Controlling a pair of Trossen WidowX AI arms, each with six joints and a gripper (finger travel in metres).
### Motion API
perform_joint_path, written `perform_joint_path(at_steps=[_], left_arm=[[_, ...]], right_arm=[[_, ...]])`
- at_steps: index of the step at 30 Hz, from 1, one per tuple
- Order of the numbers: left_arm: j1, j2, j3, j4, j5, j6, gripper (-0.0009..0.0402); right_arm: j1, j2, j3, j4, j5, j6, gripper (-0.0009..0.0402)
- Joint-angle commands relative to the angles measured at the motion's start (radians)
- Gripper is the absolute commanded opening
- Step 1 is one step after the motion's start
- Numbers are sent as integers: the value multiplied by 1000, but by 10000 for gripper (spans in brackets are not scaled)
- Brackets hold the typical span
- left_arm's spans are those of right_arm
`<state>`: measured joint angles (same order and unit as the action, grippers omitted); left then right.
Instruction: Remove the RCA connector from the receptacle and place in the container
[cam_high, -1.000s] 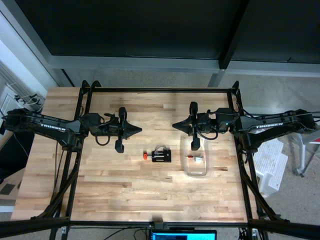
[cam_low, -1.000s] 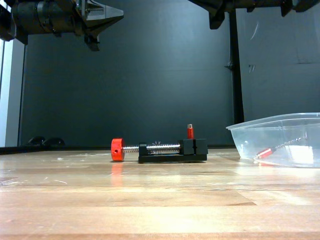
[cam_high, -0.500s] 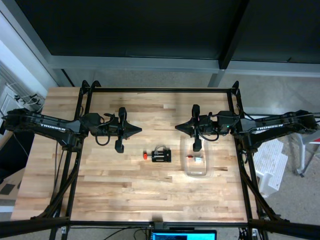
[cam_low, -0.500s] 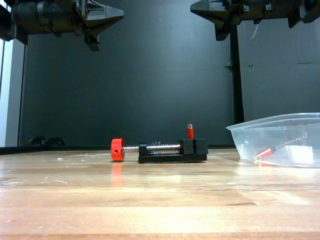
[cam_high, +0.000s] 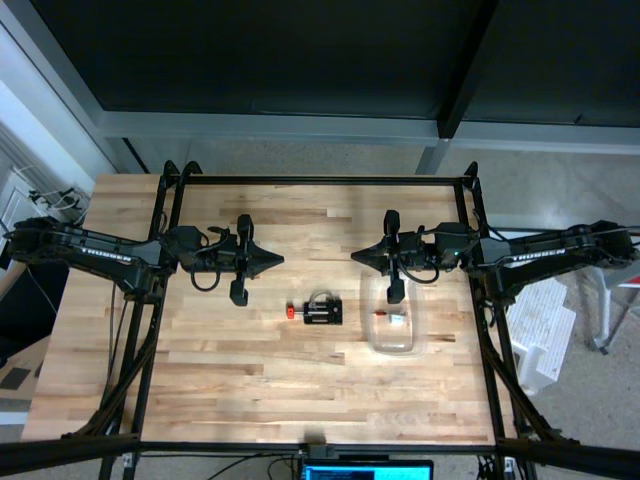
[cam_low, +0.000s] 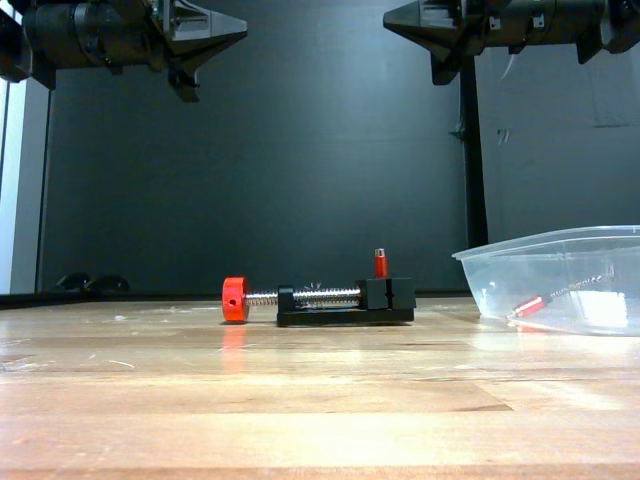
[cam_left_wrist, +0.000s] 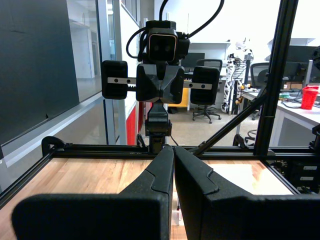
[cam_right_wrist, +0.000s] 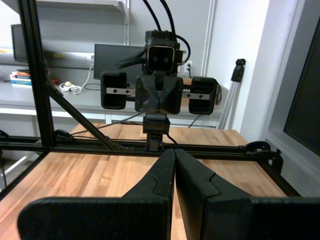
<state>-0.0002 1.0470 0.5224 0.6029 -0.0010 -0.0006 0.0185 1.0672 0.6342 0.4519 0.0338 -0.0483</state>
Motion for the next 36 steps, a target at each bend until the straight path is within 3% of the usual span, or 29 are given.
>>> perform_joint_path(at_steps=[1, 36], left_arm=[[0, 0, 0, 0, 0, 0, 0], [0, 0, 0, 0, 0, 0, 0]], right_arm=[[0, 2, -6, 6, 2, 17, 0], [2, 2, -4, 11, 0, 48, 0]])
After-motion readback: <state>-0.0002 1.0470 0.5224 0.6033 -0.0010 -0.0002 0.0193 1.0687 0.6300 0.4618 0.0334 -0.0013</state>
